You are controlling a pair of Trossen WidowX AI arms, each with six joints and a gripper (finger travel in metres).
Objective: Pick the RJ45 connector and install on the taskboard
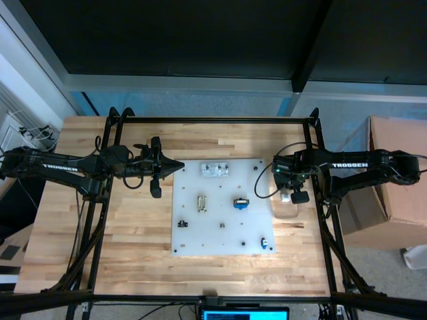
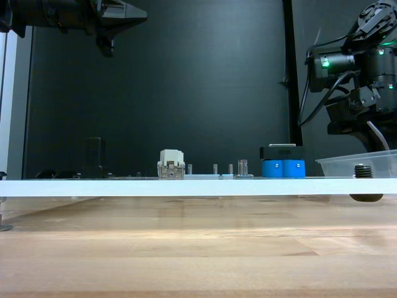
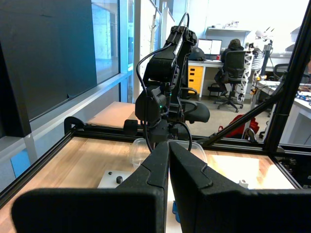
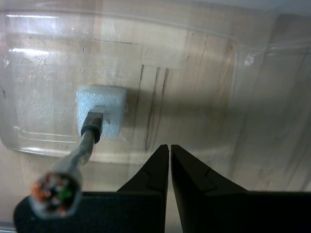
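Right gripper point(image 4: 169, 146) fingers clenched together, empty, hanging over clear plastic tray point(image 4: 233, 63). Pale grey RJ45 connector block with short cut cable point(image 4: 101, 116) lies free in tray, beneath and just beside the fingertips. Left gripper point(image 3: 168, 143) clenched, empty, white task board point(image 1: 220, 223) well below it.

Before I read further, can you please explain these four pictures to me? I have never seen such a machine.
Two robot arms stand at the sides of a wooden table. One picture looks down from above, one looks level along the table, and each arm carries its own camera. A white task board lies in the middle. The left tool hangs shut and empty over the board's left edge. The right tool, also shut and empty, hovers above a clear tray, where the RJ45 connector lies free.
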